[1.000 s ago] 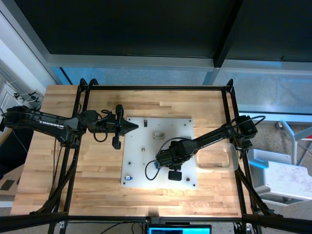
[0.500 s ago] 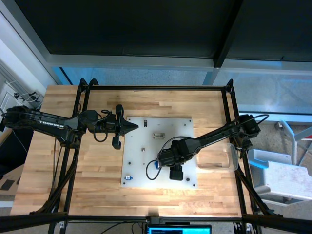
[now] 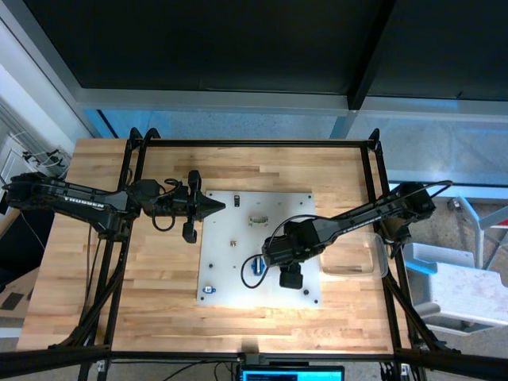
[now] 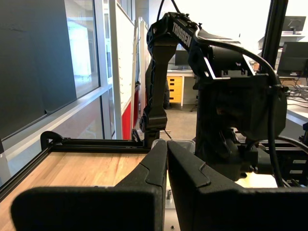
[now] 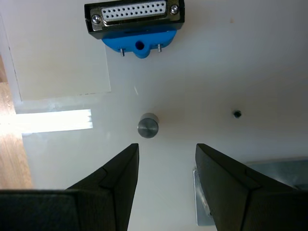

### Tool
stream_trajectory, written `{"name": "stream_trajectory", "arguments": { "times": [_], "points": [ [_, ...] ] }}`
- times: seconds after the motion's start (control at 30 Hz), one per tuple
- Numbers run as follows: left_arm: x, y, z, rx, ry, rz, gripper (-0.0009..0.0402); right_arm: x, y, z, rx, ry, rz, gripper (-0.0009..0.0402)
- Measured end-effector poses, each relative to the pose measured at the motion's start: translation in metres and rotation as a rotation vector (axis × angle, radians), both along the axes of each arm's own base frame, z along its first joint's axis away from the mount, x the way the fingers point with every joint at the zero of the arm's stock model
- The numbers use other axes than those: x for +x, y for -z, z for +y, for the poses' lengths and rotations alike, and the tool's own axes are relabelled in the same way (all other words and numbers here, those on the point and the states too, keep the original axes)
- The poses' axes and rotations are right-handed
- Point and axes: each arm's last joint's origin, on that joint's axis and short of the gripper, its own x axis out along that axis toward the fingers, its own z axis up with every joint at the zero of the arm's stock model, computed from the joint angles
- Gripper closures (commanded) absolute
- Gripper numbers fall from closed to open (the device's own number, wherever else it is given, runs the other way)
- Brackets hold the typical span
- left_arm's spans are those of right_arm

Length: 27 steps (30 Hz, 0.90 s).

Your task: Pick the 16mm cylinder and place it in the taskboard

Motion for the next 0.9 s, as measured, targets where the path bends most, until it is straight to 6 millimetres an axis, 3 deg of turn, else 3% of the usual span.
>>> {"name": "stream_trajectory", "arguments": {
  "times": [0.5, 0.9],
  "points": [
    [0.0, 0.0, 0.0, 0.0, 0.0, 0.0, 0.0393, -0.012, -0.021, -0.003, 0.02, -0.007, -0.033, 0.0231],
    [0.0, 0.0, 0.0, 0.0, 0.0, 0.0, 0.0393, -0.014, -0.024, -0.004, 0.021, -0.007, -0.044, 0.0231]
  ]
}}
